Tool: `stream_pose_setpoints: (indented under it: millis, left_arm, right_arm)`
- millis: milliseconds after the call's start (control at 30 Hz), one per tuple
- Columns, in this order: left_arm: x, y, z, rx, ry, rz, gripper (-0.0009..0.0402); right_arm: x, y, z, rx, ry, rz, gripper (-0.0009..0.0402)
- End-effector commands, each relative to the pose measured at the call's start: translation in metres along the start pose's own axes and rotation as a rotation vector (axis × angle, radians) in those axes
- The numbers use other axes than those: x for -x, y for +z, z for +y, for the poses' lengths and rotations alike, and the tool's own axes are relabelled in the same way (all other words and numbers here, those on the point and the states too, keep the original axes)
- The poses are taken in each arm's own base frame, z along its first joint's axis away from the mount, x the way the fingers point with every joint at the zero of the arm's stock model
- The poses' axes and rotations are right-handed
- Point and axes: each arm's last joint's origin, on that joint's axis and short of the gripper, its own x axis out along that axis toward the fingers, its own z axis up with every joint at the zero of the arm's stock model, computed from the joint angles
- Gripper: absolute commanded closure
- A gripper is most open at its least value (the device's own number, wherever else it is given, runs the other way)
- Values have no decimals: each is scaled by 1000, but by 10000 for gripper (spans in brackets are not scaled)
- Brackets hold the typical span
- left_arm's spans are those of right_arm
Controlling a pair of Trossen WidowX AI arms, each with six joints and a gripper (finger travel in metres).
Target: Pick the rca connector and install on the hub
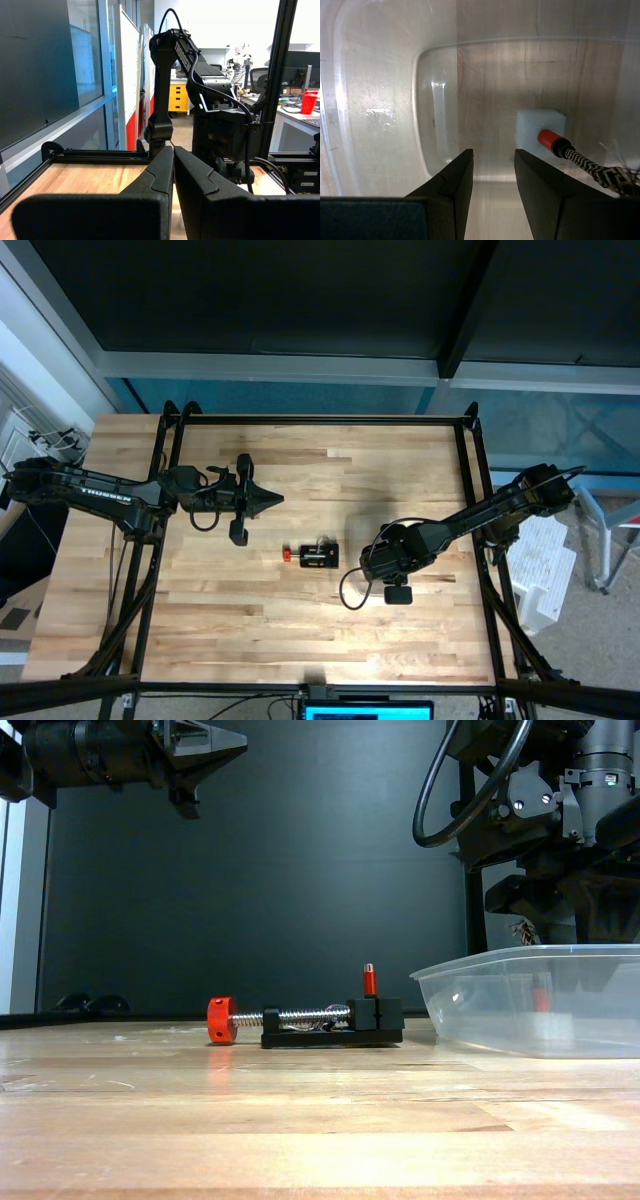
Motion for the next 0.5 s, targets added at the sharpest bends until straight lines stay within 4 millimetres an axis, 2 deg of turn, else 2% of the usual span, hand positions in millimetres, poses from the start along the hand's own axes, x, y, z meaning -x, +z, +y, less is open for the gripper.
stream_pose_setpoints:
  millis: [33,500]
  left_arm:
    - [0,0,0,0,0,0,393]
    - [0,0,0,0,0,0,393]
  right_arm:
    - [0,0,0,0,1,0,281]
    - [0,0,1,-4,4,1,281]
